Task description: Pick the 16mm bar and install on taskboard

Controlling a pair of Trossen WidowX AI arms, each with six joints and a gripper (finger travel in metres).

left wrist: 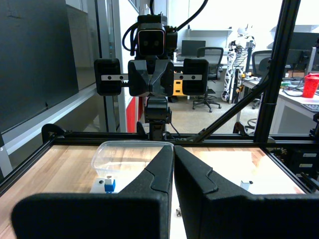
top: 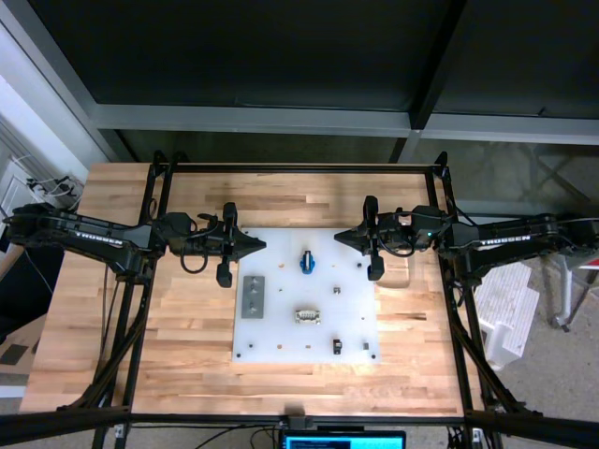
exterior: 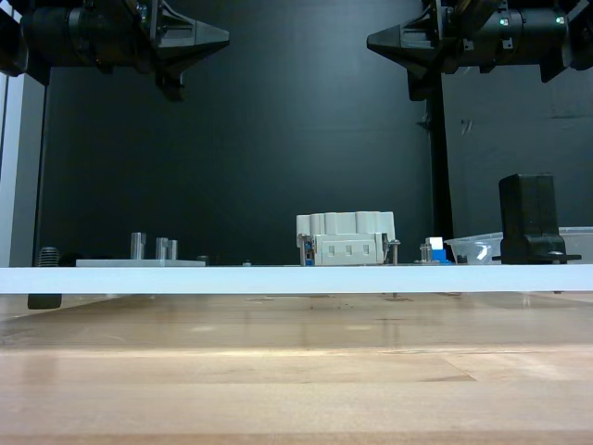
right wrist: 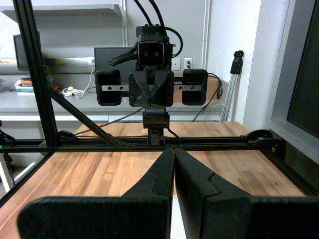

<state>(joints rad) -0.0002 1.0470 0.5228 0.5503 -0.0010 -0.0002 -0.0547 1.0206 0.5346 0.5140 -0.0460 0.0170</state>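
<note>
Nearest, in the lower centre of the high view, the white taskboard lies square on the wooden tabletop. It sits midway between the two arms, a spot that looks chosen so either can reach it. By its near edge sits a small black connector. A little farther in stands a pale multi-pin connector, and to that one's left is the grey block. At the left of the low view, short metal pegs rise from that block. The bar cannot be singled out with certainty: it may be one of those pegs or another small piece on the board, but neither arm has it. Farther back, above the board's centre in the frame, is the blue knob. Off the board's right edge a clear plastic tub rests on the tabletop.

Past the knob, over the board's far edge, the left gripper and the right gripper point at each other, well apart. The low view shows them high above everything on the board. This mirrored, raised pose reads as a ready position that leaves the board unobstructed, and the pick looks not yet begun. On both, the fingers are pressed together to a thin seam, clenched on nothing and touching nothing.
</note>
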